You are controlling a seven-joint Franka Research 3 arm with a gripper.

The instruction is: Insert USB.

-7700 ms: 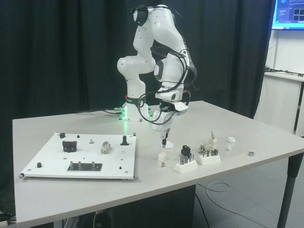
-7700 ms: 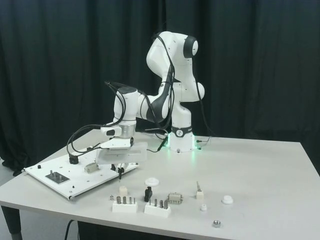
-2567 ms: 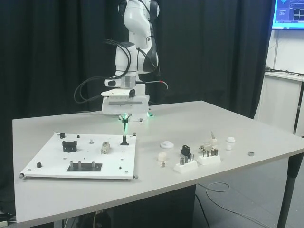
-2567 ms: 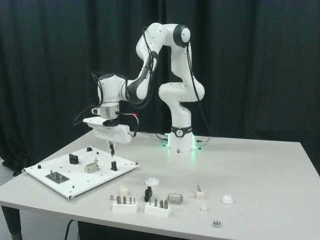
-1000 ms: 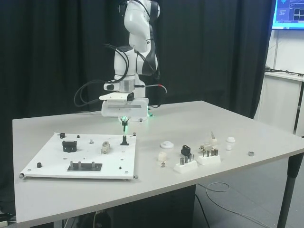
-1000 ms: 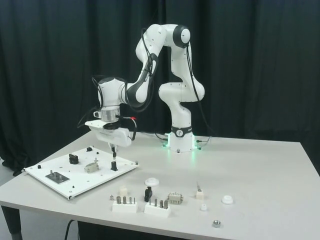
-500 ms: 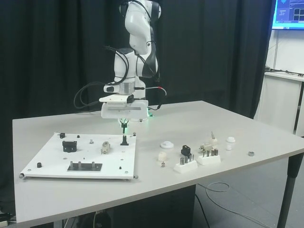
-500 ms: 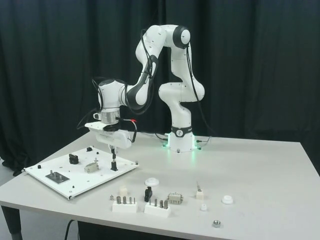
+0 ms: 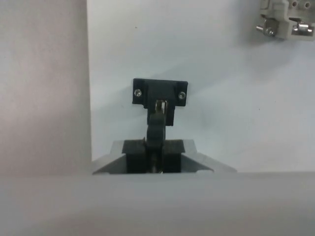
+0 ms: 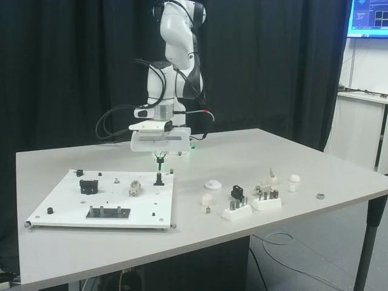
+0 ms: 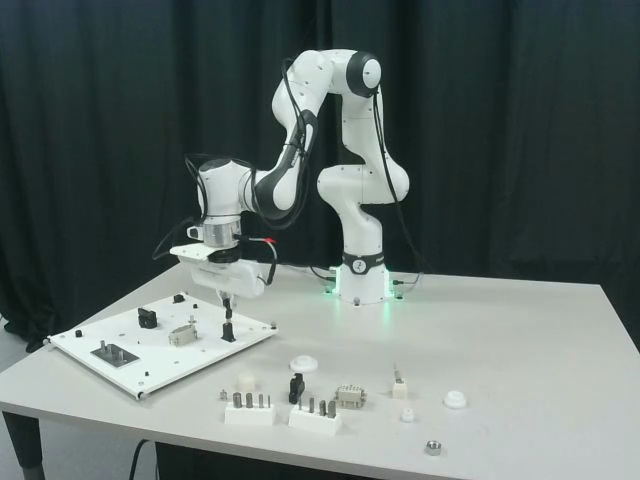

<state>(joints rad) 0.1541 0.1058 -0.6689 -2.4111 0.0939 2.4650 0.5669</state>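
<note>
Directly above the black USB socket, the gripper holds the black USB plug.

Its fingers are closed on the plug, whose metal tip sits right at the socket's opening; the views do not settle whether it has entered. The socket is screwed to the white board near that board's far right corner, close to its right edge, and the board lies on the left part of the grey table. A grey multi-pin connector is fixed to the board beside the socket, well apart from it. Near the table's front edge, right of the board, stand two white peg holders with small loose parts around them. At the arm's base shows a green light.
</note>
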